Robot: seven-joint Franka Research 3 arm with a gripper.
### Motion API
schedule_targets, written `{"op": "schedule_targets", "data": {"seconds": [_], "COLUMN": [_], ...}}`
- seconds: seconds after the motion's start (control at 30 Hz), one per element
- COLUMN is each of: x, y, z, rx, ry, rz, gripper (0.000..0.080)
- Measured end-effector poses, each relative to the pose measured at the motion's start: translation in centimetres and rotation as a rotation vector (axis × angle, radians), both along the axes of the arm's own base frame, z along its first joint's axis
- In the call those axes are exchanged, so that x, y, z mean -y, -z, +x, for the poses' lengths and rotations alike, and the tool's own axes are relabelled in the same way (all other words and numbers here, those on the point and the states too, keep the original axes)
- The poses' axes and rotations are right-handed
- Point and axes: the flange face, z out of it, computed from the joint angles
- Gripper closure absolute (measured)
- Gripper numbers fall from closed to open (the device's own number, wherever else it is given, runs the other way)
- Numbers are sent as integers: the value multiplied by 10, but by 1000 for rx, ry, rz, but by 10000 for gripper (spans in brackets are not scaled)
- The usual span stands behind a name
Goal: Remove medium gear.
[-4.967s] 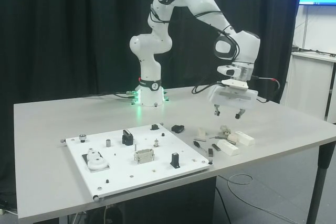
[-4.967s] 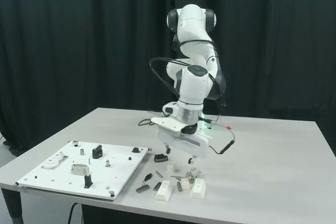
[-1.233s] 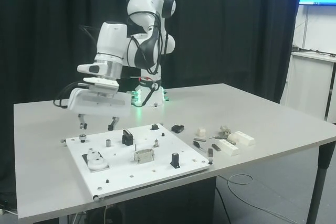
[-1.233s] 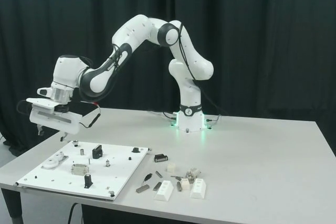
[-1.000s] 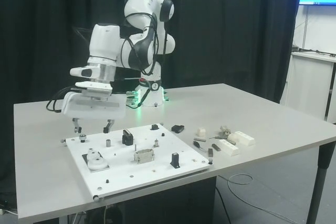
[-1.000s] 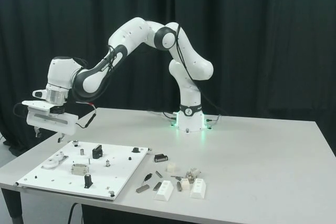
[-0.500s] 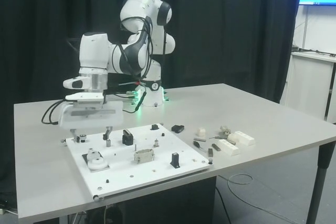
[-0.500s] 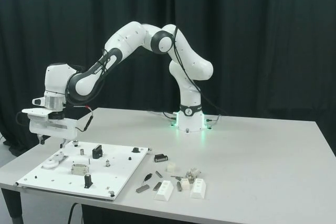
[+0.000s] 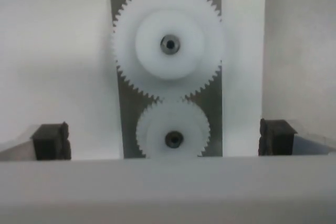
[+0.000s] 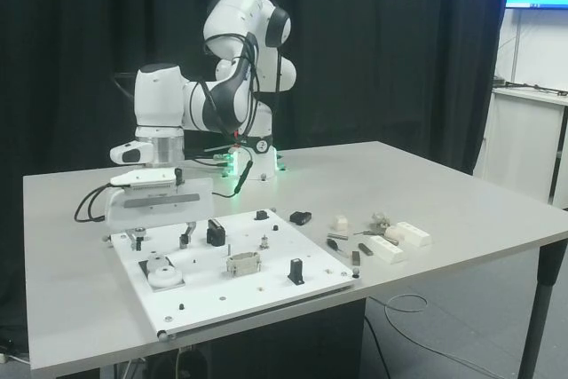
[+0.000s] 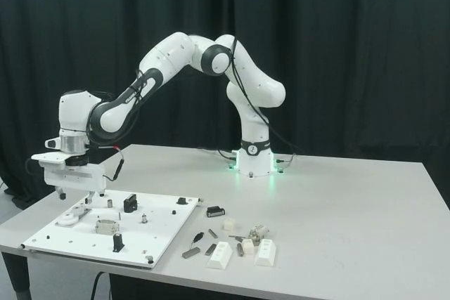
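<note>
Jaws wide apart, nothing between them. Gripper (image 9: pixel 164 139) is open, with black fingertips (image 9: pixel 51 141) flanking the gear pair.

Two white gears sit meshed on their pegs in a grey recess (image 9: pixel 122 119) of the white board (image 10: pixel 266 295): large gear (image 9: pixel 169 43) and a smaller gear (image 9: pixel 173 137). Only two are visible, so I'm taking the smaller one as the medium gear; can't confirm. In the wrist view it lies on the line between the fingertips, roughly centred. Both room views show the gripper hanging above that corner of the board, not touching, nearest the table (image 10: pixel 444 193) edge far from the arm's base.

Step in hand, as I read it: final alignment, then descent.

- Centre on the smaller gear's peg, not on the recess. Closing off-centre would push the gear sideways against the peg.
- Keep the fingertips off the large gear. Teeth are meshed, so contact there drags both.
- Descend straight and stop short of the board.
- Close on the toothed rim. Expect the pads to seat on tooth tips, so use moderate force.
- Lift straight along the peg axis. Any tilt will bind the bore.
</note>
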Motion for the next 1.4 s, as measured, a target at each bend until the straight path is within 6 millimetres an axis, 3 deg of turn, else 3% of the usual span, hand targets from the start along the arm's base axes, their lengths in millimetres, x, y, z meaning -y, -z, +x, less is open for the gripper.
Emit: {"op": "schedule_targets", "data": {"seconds": [0.73, 1.4], "x": [15, 14], "y": [8, 17], "z": [16, 13], "rx": [-111, -139], "ry": [-2, -45], "rz": [26, 42], "gripper": [3, 3]}}
